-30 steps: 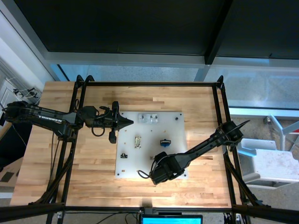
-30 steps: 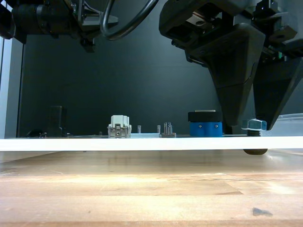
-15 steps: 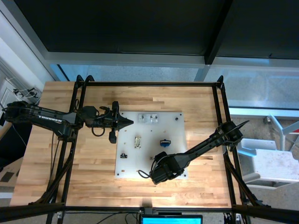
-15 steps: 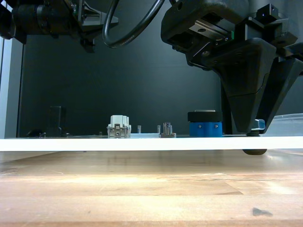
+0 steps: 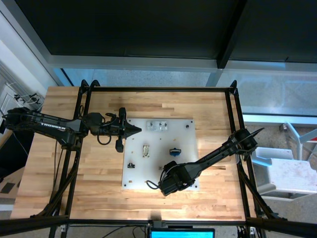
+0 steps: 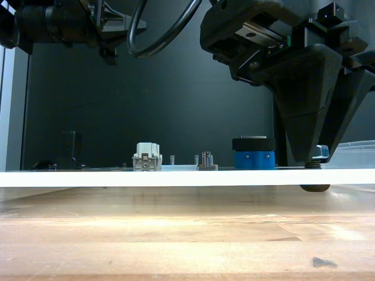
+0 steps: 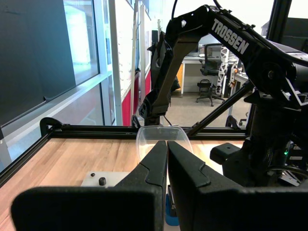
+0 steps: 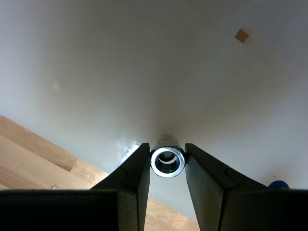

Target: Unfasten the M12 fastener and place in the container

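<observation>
The right gripper (image 8: 167, 153) clasps the M12 fastener (image 8: 167, 162) between its jaw tips, with the fastener seated on its stud (image 6: 314, 165) above the white board (image 8: 144, 72). The left gripper (image 7: 167, 161) has its jaws pressed together and is well apart from the fastener.

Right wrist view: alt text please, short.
The right gripper is shut on the small silver nut, seen end-on between its black fingers, above the white board with wooden table beyond its edge. Whether it is threaded on or lifted free cannot be told here. The left gripper is outside this view, over the board's far left edge.
</observation>
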Robot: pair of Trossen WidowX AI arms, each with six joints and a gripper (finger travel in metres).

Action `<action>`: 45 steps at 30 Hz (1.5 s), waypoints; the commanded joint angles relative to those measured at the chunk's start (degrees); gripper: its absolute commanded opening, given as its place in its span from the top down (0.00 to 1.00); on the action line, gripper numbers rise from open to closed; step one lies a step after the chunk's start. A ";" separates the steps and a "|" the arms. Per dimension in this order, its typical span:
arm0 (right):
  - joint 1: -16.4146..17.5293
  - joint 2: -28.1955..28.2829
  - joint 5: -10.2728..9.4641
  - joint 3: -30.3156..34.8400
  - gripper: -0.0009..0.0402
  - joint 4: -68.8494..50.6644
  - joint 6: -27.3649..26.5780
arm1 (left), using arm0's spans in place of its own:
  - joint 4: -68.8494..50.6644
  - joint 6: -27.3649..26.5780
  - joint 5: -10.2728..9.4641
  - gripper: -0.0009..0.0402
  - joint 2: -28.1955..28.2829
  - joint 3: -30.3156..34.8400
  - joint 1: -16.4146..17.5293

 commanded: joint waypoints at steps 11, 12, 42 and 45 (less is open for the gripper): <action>0.11 -3.41 0.04 0.09 0.89 -0.87 -0.59 | 0.02 0.02 0.02 0.98 0.02 0.02 0.00; 0.11 -3.89 0.04 0.09 0.89 -1.16 -0.61 | 0.02 0.02 0.02 0.98 0.02 0.02 0.00; -2.80 -31.10 2.10 -24.11 0.89 -6.40 -5.27 | 0.02 0.02 0.02 0.98 0.02 0.02 0.00; -3.98 -35.50 2.21 -29.05 0.89 -6.27 -5.49 | 0.02 0.02 0.02 0.98 0.02 0.02 0.00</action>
